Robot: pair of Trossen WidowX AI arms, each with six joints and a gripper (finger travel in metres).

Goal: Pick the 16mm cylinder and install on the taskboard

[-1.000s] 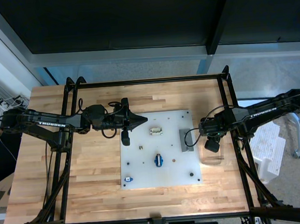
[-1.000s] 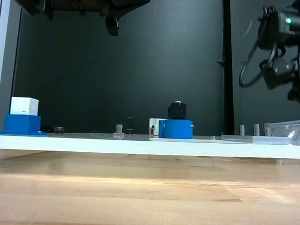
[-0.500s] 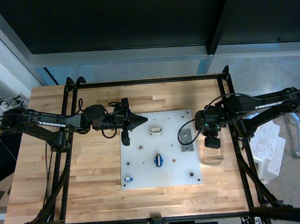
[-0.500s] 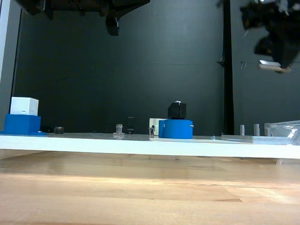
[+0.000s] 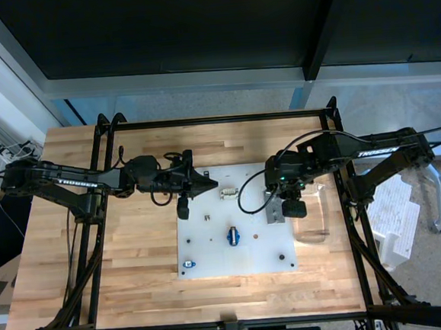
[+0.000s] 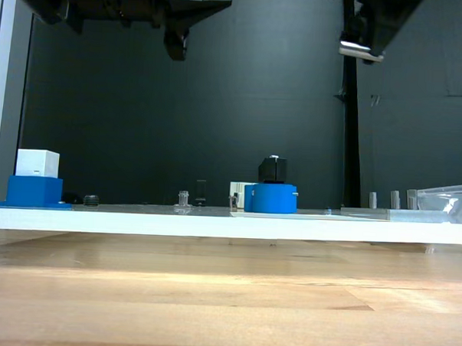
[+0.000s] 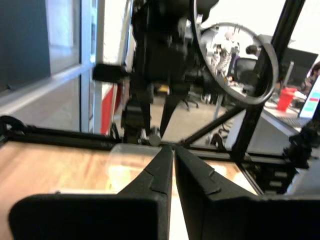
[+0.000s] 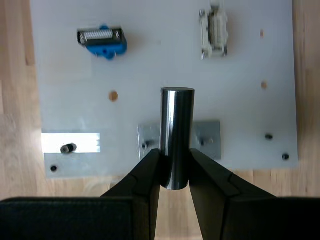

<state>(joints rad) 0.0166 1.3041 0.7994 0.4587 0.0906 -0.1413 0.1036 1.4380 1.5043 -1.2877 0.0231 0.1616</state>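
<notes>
The shiny dark grey metal 16mm cylinder [image 8: 177, 125] is pinched near one end only. It could tip or slip out, and then it would go in crooked or bump the board. It looks smooth, round and long, with a flat end. The right end effector [image 8: 176, 156] squeezes it from both sides, high above the flat white square taskboard [image 8: 160, 65]. The left end effector [image 7: 173, 155] hangs high over the board's far left part, closed on nothing.
</notes>
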